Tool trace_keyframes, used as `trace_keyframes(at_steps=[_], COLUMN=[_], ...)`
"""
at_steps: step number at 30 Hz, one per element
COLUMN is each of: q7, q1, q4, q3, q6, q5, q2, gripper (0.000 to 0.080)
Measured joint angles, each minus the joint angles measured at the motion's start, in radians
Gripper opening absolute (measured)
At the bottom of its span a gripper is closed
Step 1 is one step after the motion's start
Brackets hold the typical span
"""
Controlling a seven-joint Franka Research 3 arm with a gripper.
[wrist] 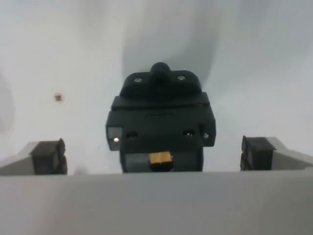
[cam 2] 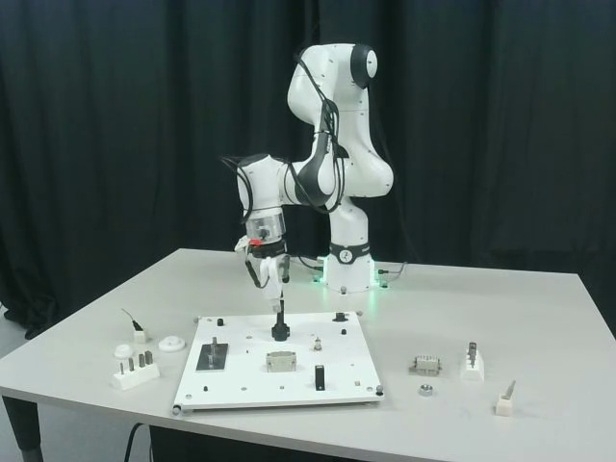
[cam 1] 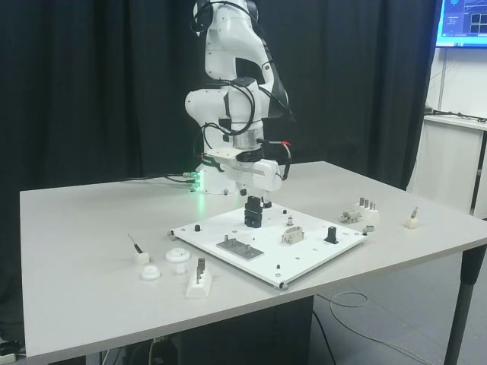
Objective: Pick USB.
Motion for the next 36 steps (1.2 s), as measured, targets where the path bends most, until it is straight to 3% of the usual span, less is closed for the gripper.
trace_keyframes(at_steps=[10,20,27,36], q7=[0.003,-0.008,-0.107,-0.259], q1=[-0.007,-0.010,-0.015,-0.030], q4=[0.000,0.008,0.019,0.038], q3=[-0.003,-0.005,-0.005,-0.005], q6=[-0.020,-0.049,-0.060,-0.063], q5=[-0.041,-0.144,-0.211,-0.233], q2=[-0.042,-0.084,-0.107,-0.116], gripper=[0.0799,0.0800,0.0800,0.0800])
